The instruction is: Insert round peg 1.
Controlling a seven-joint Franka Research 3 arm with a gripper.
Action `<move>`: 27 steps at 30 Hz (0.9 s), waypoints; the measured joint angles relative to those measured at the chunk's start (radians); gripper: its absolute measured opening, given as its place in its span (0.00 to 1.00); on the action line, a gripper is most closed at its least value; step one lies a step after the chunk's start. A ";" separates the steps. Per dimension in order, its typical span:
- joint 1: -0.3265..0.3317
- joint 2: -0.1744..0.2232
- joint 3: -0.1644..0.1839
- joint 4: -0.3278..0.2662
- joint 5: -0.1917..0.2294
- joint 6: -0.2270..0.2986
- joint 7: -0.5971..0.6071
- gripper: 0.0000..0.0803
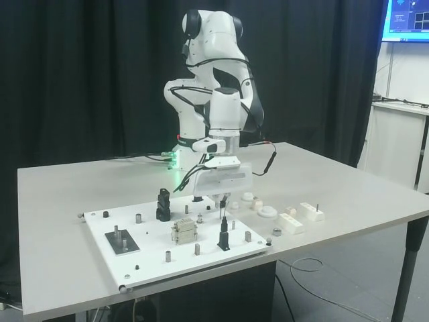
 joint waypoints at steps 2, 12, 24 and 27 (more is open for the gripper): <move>0.000 0.000 0.002 -0.003 0.000 0.004 0.000 0.02; 0.001 0.000 0.005 -0.011 0.000 0.020 0.001 0.02; 0.001 -0.005 0.000 -0.018 0.000 0.020 0.006 0.02; 0.001 -0.005 -0.002 -0.019 0.000 0.020 0.006 0.02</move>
